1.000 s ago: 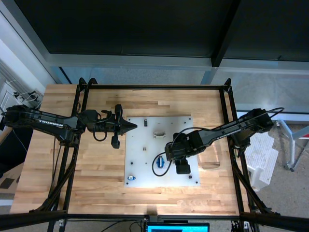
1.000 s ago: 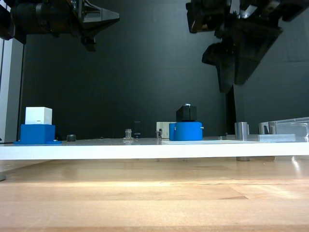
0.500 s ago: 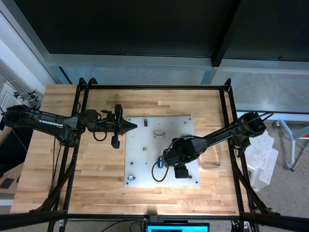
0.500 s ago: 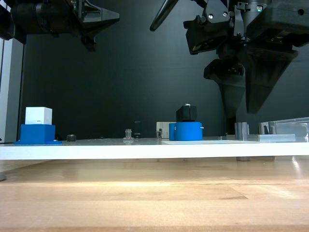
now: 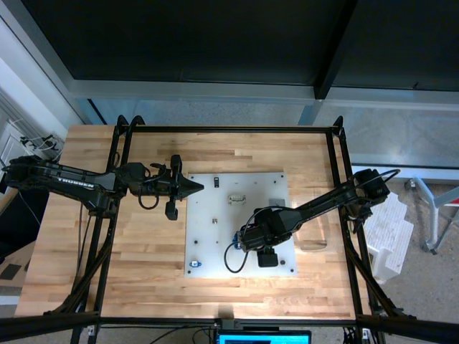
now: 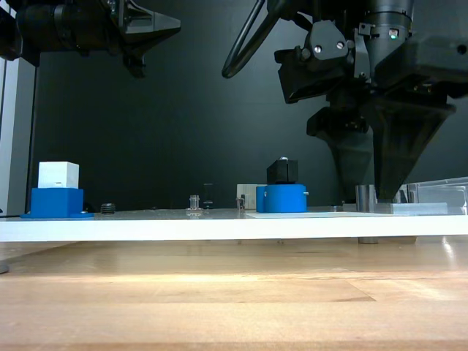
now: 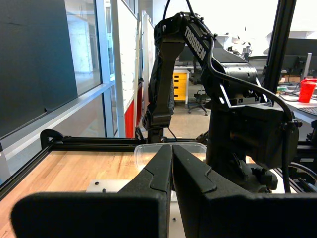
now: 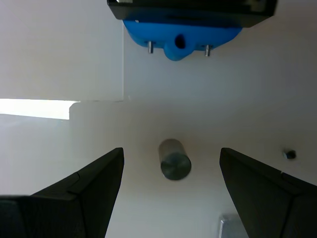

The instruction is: Remove the 16mm cylinder and place in the container

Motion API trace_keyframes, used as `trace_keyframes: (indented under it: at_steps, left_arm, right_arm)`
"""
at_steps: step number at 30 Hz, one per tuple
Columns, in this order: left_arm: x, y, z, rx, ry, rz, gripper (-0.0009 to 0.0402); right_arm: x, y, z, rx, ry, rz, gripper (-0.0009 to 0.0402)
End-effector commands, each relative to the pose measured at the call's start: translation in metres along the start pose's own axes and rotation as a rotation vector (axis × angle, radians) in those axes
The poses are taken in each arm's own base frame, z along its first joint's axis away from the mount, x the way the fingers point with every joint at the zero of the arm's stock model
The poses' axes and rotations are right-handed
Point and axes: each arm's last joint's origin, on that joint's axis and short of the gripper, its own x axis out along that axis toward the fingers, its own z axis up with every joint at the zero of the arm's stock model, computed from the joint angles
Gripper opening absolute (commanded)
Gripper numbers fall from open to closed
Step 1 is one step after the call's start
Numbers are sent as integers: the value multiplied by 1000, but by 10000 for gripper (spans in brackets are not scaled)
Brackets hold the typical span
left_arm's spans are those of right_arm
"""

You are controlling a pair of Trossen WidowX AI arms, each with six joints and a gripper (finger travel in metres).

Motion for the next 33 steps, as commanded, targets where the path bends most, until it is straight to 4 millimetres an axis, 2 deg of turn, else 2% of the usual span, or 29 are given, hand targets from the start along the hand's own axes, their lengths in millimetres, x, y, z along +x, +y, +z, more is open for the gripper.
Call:
trace_keyframes:
  at_steps: [1, 6, 22, 33]
  left_arm:
    - [0, 0, 0, 0, 0, 0, 0]
    - [0, 0, 0, 0, 0, 0, 0]
    - [0, 0, 0, 0, 0, 0, 0]
    - [0, 0, 0, 0, 0, 0, 0]
  right_arm:
    - [4, 0, -1, 0, 4, -1, 270]
    - [3, 0, -2, -1, 3, 0, 249]
    - [3, 0, -2, -6, 8, 0, 112]
    - [0, 0, -2, -5, 0, 2, 42]
